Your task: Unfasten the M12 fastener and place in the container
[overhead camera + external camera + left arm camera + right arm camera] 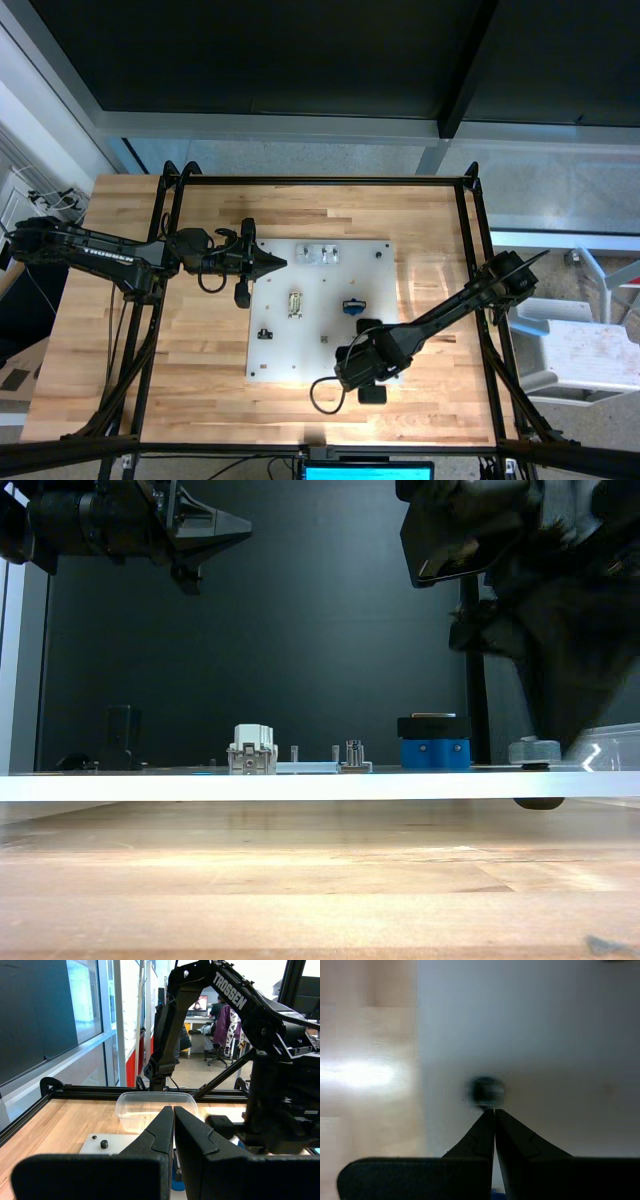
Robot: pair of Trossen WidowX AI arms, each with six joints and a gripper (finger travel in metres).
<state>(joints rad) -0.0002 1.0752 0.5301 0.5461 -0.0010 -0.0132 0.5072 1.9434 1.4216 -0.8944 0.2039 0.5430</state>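
Observation:
In the low view the small silver M12 nut (535,750) sits low on its stud at the board's near right edge. My right gripper (552,746) points down beside it, fingers shut. The right wrist view shows the nut (486,1090) as a dark blur just beyond the shut tips of the right gripper (494,1111), not between them. From above, the right gripper (367,363) hides the nut. The clear container (425,290) lies right of the white board (290,355) and holds nothing I can see. My left gripper (278,263) hovers shut over the board's far left edge.
A blue connector (353,306) and a cream connector (296,304) stand mid-board. A silver block (322,255) sits at the far edge and a black post (379,254) at the far right corner. A black frame surrounds the table.

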